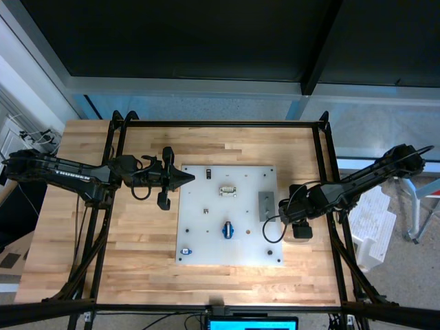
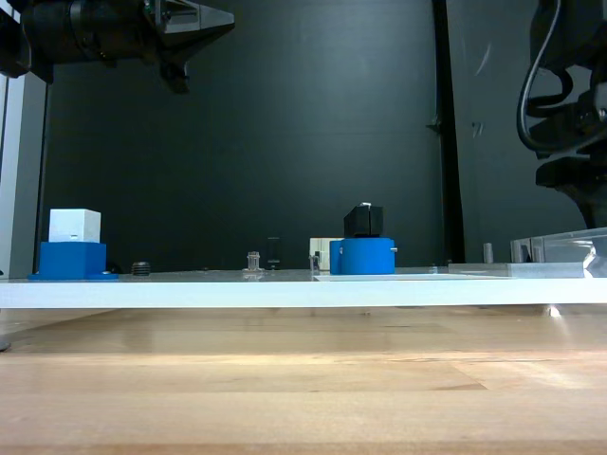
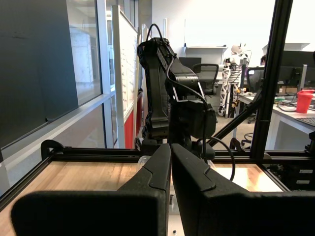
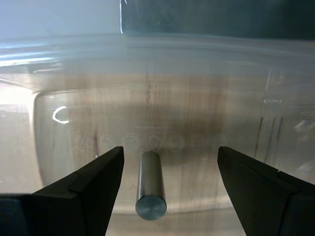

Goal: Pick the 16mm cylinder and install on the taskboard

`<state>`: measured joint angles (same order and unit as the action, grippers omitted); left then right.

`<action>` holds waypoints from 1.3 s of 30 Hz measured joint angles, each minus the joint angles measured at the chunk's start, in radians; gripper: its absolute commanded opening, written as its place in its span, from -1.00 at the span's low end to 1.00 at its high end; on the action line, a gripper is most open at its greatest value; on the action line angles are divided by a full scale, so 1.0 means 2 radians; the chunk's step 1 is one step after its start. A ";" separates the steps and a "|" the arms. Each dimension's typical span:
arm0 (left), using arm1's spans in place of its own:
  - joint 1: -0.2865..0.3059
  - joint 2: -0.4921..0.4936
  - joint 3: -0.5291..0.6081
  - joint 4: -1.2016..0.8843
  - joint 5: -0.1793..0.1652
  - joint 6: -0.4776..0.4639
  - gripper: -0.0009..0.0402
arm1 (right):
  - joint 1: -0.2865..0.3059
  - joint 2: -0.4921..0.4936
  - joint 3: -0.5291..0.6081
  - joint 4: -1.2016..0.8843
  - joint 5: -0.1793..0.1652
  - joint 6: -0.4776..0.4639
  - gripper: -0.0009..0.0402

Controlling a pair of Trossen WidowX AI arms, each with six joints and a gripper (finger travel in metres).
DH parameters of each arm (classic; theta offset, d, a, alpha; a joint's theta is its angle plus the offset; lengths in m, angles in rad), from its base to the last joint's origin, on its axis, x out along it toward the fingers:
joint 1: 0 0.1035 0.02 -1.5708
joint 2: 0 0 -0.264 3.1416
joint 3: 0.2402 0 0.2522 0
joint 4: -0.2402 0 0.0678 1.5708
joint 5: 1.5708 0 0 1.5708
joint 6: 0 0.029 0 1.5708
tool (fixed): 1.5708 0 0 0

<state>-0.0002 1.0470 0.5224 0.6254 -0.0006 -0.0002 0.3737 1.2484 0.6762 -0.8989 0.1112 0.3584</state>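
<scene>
Hanging point-down over a clear tray (image 4: 197,118), the right claw (image 4: 170,160) has its fingers (image 4: 93,182) spread wide apart and grips nothing. The cylinder (image 4: 150,189) lies on its side on the tray floor in the gap between them. One flat round end faces back toward the claw's camera. It sits closer to one finger than to the other and touches neither. Past the fingertips the tray's curved wall rises, with wood grain showing through the clear plastic.

Out from this claw, toward the table's middle, lies the board (image 1: 206,234). Its grey block (image 1: 265,205) stands on the edge nearest the claw. The blue connector (image 1: 227,230) and the silver connector (image 1: 227,189) sit further in, well apart from the claw.

The left claw (image 3: 171,145) has its fingers pressed together with nothing between them. In the low view it is held high above the table. In the high view its tips reach just over the board's left edge. Straight ahead of its tips, across the table, stands the right arm (image 3: 172,88).
</scene>
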 measured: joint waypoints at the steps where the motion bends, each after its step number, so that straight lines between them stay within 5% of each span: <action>1: 0.000 0.000 0.000 0.000 0.000 0.000 -0.95 | 0.000 0.002 -0.001 0.001 0.000 0.000 0.24; 35: 0.000 0.000 0.000 0.000 0.000 0.000 -0.95 | -0.002 0.009 -0.020 0.029 0.000 0.000 -0.95; 39: 0.000 0.000 0.000 0.000 0.000 0.000 -0.95 | -0.002 0.009 -0.020 0.029 0.000 0.000 -0.94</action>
<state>-0.0002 1.0470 0.5224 0.6254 -0.0002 -0.0002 0.3691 1.2659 0.6357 -0.8402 0.1120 0.3576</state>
